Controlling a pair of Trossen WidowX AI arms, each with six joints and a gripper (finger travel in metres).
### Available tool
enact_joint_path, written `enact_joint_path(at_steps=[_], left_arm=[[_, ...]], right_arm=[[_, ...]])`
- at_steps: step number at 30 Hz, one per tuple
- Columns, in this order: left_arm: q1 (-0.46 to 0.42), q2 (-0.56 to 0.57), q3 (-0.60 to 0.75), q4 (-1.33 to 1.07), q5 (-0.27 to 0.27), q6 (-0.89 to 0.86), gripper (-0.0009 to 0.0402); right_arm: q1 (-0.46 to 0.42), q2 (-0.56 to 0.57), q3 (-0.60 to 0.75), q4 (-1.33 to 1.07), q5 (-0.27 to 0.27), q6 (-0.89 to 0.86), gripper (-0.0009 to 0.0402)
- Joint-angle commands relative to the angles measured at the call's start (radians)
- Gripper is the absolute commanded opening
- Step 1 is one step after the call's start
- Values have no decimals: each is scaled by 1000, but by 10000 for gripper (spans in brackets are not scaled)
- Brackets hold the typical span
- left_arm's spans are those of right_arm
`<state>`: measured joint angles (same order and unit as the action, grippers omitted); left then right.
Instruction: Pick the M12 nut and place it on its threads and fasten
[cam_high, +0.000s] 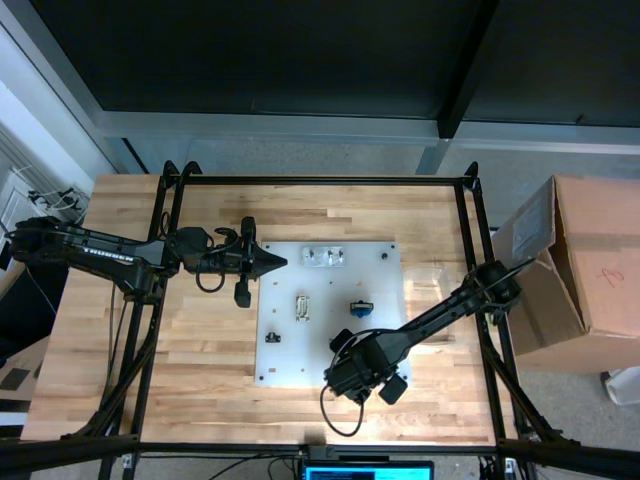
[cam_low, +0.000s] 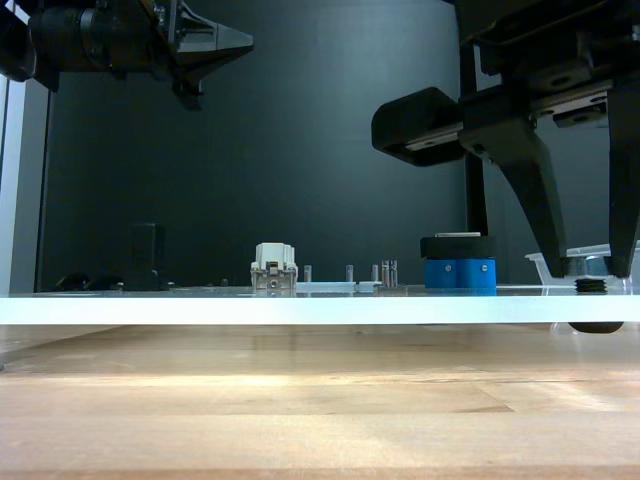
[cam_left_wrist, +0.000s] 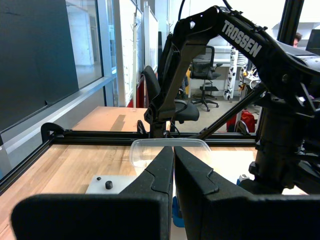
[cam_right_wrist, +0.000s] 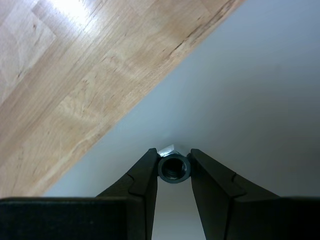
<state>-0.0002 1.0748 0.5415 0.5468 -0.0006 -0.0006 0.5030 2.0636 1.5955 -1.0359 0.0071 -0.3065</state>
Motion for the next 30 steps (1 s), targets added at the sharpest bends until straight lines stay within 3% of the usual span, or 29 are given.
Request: enact_joint_path(at_steps=[1,30], left_arm=[[0,0,0,0,0,0,0],[0,0,0,0,0,0,0]], right_arm=[[2,-15,-31,39,-1,11,23],[3,-74,-167,194,2,142,23]])
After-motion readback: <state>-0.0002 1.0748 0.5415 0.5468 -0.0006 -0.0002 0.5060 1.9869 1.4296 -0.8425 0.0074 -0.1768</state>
